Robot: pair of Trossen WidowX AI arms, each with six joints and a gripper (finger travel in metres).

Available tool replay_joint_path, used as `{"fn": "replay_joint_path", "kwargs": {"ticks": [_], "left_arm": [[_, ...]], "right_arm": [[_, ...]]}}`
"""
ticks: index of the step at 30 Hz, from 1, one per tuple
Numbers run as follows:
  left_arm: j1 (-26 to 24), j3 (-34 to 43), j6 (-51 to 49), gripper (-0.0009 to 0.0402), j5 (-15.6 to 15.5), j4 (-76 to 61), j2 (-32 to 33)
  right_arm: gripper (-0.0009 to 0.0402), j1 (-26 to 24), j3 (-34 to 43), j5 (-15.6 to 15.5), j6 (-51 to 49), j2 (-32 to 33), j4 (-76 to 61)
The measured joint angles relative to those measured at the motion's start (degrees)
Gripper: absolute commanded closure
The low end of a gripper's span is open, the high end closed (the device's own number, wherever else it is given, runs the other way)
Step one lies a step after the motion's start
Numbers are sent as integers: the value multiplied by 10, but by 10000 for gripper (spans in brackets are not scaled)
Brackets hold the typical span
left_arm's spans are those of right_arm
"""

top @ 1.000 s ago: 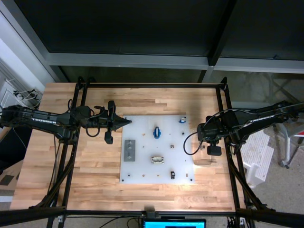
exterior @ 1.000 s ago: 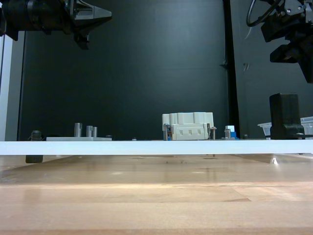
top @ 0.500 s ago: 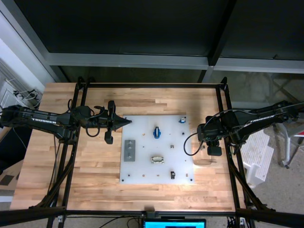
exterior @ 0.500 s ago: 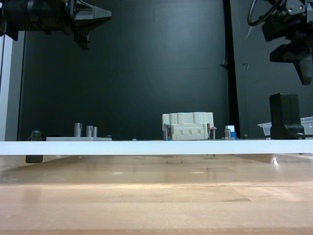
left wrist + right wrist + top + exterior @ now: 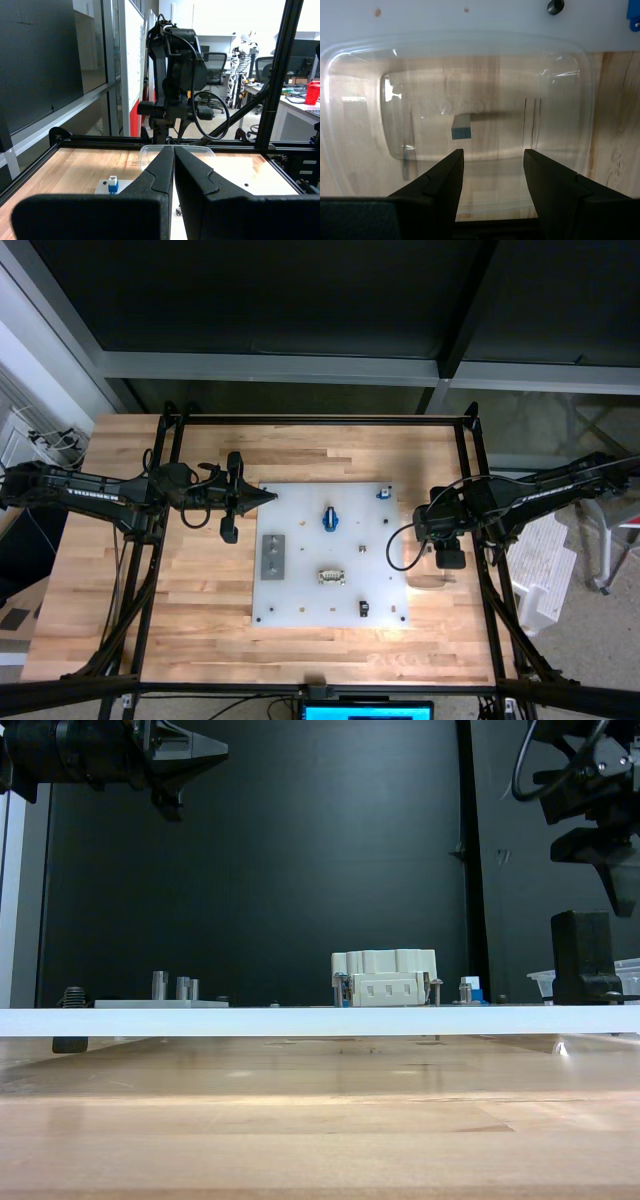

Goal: Pick the 16mm bar and install on taskboard

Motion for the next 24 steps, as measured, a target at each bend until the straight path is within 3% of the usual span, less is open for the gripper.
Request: {"fn": "replay_joint_path", "kwargs": {"ticks": [24], "left_arm": [[0, 0, 0, 393, 0, 0, 0]], "right_arm": [[228, 1, -74, 0, -4, 0, 79]]}}
